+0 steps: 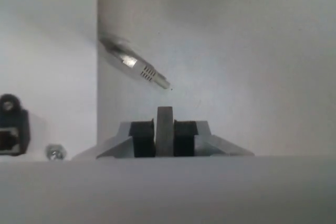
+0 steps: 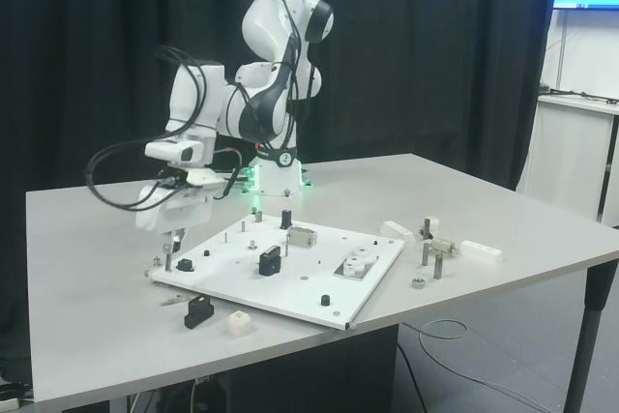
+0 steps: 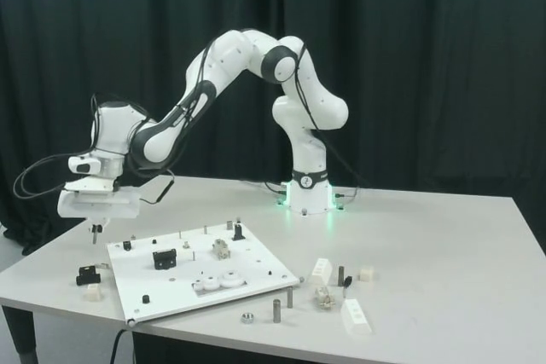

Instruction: Place square peg 2.

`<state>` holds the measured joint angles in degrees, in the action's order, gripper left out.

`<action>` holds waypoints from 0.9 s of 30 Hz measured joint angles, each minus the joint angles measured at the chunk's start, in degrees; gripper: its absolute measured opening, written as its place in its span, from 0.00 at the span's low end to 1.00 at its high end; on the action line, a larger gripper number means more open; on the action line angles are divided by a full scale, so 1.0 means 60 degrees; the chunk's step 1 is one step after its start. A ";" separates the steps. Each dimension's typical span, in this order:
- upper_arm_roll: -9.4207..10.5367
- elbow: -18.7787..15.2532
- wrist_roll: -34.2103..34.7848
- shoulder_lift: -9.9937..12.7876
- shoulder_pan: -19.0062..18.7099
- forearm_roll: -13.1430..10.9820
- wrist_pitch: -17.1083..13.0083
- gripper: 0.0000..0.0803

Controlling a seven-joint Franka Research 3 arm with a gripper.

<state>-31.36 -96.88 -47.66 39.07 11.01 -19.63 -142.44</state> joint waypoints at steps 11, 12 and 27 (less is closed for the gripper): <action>0.0544 0.1020 -0.0086 0.0696 0.0810 -0.0048 0.0785 0.09; 0.0553 0.1094 -0.0094 0.0749 0.0842 -0.0053 0.0848 0.09; 0.0554 0.1817 -0.0603 0.1401 0.1088 -0.0438 0.1494 0.09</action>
<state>-28.03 -85.98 -51.28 47.48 17.53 -22.26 -133.48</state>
